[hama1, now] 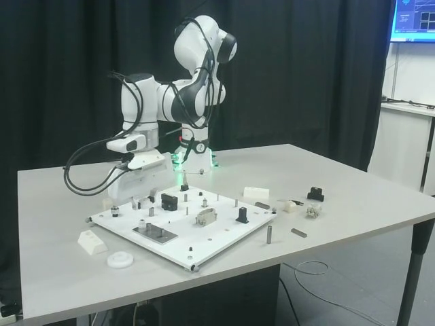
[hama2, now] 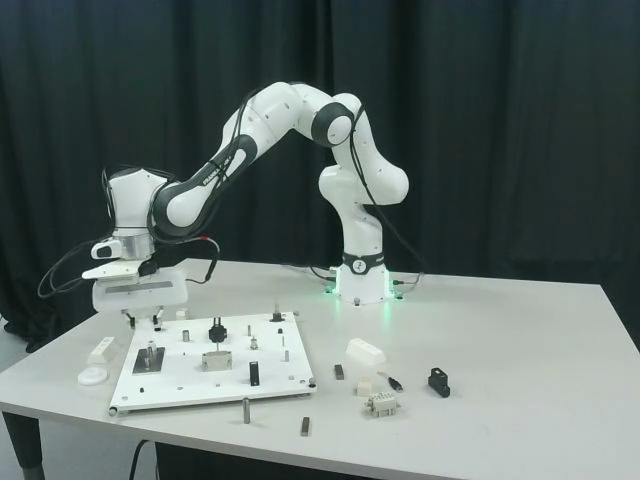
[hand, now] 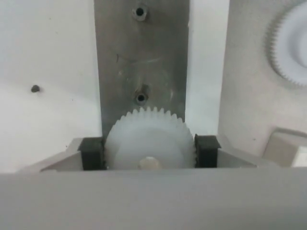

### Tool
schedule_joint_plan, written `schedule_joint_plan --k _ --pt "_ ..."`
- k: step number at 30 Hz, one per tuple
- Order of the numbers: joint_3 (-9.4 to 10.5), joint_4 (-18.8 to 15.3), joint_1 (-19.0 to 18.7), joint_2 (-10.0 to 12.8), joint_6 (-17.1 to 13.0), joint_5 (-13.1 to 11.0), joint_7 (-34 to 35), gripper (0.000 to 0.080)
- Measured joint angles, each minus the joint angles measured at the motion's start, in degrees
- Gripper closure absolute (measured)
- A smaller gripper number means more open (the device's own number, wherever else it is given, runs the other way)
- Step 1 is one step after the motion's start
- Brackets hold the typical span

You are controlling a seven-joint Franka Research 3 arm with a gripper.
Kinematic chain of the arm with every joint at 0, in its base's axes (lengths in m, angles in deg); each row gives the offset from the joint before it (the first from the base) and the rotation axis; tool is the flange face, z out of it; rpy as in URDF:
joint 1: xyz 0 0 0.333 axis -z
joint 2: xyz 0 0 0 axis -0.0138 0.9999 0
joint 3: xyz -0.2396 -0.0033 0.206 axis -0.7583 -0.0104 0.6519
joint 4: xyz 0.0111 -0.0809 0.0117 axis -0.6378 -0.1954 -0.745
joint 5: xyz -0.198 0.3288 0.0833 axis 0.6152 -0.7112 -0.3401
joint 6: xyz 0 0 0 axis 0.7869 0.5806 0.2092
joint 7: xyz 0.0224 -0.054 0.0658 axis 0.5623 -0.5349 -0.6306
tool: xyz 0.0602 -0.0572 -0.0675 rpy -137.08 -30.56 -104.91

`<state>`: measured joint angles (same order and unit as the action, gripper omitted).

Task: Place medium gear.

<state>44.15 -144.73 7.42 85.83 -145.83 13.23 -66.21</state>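
between the black fingers (hand: 149,152), the white medium gear (hand: 148,141) sits clamped.

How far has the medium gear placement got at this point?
Done: the gripper has the white medium gear clamped between its black fingers. In hand: it hangs above the grey metal plate on the white board. Left: lowering the gear onto a peg and releasing.

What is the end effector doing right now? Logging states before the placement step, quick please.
End effector: closed on the white medium gear, held between its black pads above the grey metal plate.
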Motion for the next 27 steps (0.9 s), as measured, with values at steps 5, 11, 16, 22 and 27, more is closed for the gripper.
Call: schedule_joint_plan --k 5,11,16,22,27 --pt "-0.34 0.0 0.0 0.02 -0.85 0.37 0.0 0.0406" --pt "-1.11 -0.03 0.32 0.3 -2.72 1.54 -0.1 0.0406" --pt "-1.64 -0.04 1.33 0.73 -4.35 2.39 -0.37 0.0406" --pt "-2.13 -0.05 3.56 1.49 -6.17 2.48 -2.65 0.0406" --pt "-2.16 -0.05 6.17 2.18 -7.53 2.48 -4.88 0.0406"
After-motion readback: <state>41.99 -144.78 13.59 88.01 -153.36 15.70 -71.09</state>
